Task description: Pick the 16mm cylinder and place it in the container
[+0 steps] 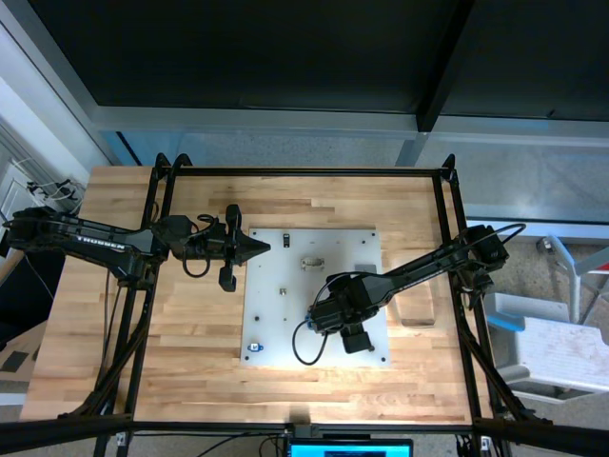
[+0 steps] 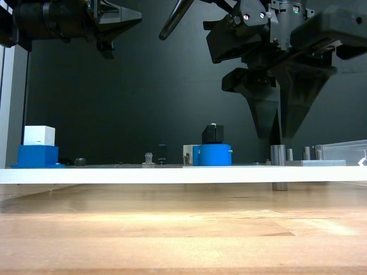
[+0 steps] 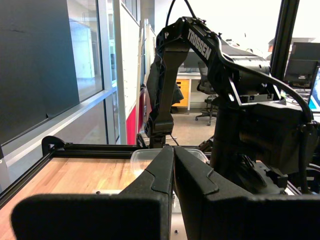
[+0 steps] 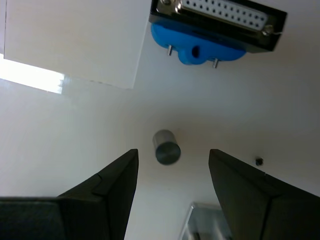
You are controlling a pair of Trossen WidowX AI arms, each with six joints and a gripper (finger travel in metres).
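The left gripper (image 1: 263, 247) hangs high over the left edge of the white board (image 1: 285, 328), its arm reaching in level from the table's left side. The left wrist view shows its two fingers (image 3: 160, 175) pressed flat together with nothing between them.

Well off to that claw's right, and lower, the right gripper (image 2: 279, 136) points straight down over the middle of the board. Its jaws are spread wide and hold nothing. The 16mm cylinder (image 4: 166, 147) stands upright on the board directly beneath this claw, in the gap between the two fingers and touching neither. In the low view the fingertips appear to end just above the cylinder's top, though the angle makes that hard to be sure of. Ahead of the claw, past the cylinder, a blue connector (image 4: 200, 45) with a row of pins lies on the board.

Further right of the right gripper, the container (image 1: 416, 307) lies on the wooden table (image 1: 190, 333) just off the board's right edge, apart from the cylinder.
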